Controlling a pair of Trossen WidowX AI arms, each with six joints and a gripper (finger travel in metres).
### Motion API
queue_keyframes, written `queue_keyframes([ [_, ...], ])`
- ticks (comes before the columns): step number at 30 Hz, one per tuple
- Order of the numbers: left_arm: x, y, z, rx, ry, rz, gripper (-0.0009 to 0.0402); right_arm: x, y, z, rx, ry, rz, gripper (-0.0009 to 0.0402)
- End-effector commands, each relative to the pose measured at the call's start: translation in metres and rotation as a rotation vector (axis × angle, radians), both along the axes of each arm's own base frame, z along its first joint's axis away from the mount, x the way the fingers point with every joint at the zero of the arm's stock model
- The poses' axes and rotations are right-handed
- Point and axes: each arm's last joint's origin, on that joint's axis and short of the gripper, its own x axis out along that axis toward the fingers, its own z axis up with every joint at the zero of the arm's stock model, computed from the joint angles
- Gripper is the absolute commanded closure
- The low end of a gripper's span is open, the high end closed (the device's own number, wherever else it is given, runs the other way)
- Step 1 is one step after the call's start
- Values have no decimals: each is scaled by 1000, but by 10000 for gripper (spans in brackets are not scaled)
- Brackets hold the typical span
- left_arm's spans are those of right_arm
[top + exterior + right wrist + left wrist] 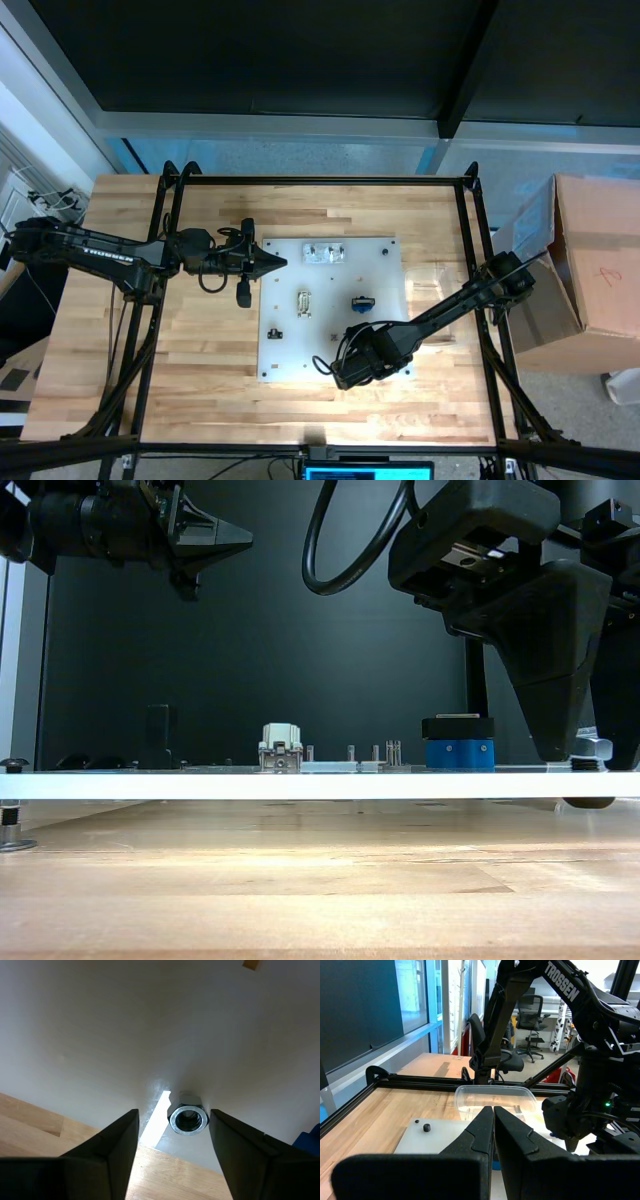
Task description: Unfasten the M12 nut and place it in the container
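Here the right gripper (pixel 173 1112) is hanging low over the white board's (pixel 100 1035) near right edge, its fingers (pixel 115 1155) spread either side of the silver M12 nut (pixel 188 1119) and not touching it. The nut is sitting on its stud (pixel 584 764). Unfastening looks to be just starting: the next move calls for closing squarely on the flats, then turning. The left gripper (pixel 493 1110), pressed together, is hovering above the board's left edge, facing the clear container (pixel 495 1097).

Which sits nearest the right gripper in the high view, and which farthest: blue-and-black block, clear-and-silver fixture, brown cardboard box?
1. Blue-and-black block, middle of the white board, just beyond the right gripper.
2. Clear-and-silver fixture, board's far edge.
3. Brown cardboard box, beyond the table's right side.
Left gripper: over the board's far left corner.
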Motion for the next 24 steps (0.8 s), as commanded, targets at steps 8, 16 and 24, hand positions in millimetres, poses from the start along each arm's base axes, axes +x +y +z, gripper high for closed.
queue_keyframes([
  [8,0,0,0,0,0,0,393,2,-2,0,-12,-19,-33,250],
  [16,0,0,0,0,0,0,393,2,-3,0,-15,-12,-30,281],
  [24,0,0,0,0,0,0,393,1,-4,2,-24,-17,33,341],
])
